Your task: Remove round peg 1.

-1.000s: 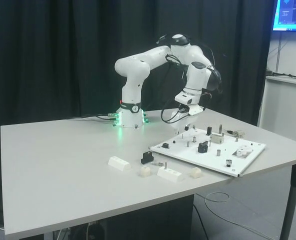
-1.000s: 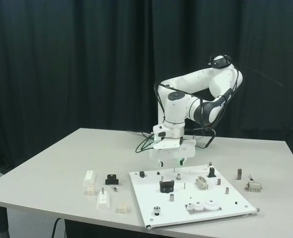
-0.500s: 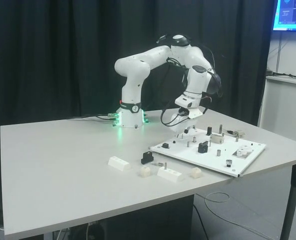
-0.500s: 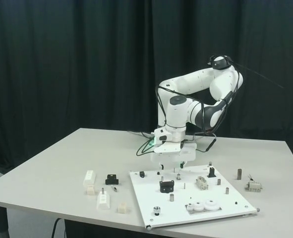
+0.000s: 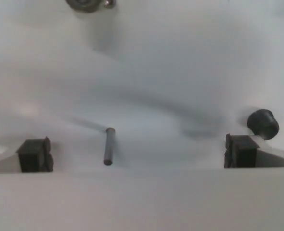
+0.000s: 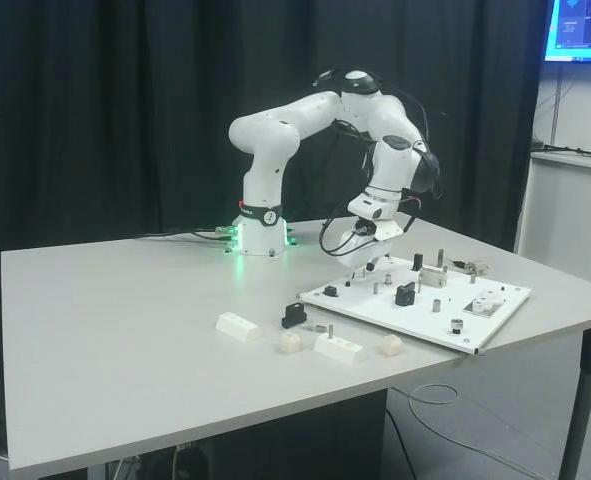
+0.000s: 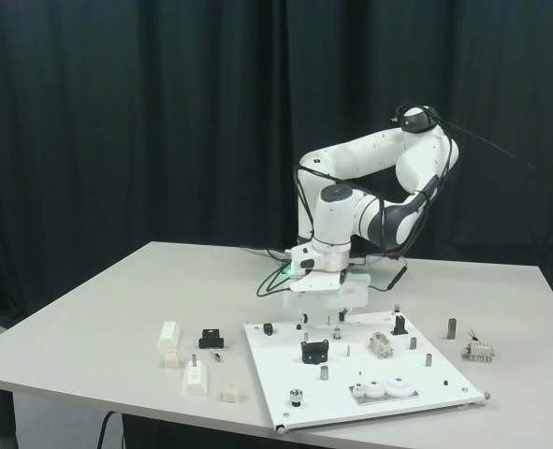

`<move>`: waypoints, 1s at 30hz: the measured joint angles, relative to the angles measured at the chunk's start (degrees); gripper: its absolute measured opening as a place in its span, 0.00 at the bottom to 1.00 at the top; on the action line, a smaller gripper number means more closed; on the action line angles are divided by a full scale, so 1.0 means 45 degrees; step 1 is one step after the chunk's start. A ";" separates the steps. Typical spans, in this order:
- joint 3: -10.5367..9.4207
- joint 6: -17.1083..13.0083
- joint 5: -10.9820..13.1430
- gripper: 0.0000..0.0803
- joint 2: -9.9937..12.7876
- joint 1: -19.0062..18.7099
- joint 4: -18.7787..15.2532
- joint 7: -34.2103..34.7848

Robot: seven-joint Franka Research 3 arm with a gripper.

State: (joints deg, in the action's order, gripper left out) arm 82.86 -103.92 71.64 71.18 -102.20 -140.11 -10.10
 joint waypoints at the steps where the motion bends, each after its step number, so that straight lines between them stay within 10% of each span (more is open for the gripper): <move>1: -0.0019 -0.0029 0.0002 1.00 -0.0002 -0.0002 -0.0015 0.0000; 30: -0.0136 -0.0310 0.0118 1.00 -0.0146 -0.0129 -0.0097 0.0000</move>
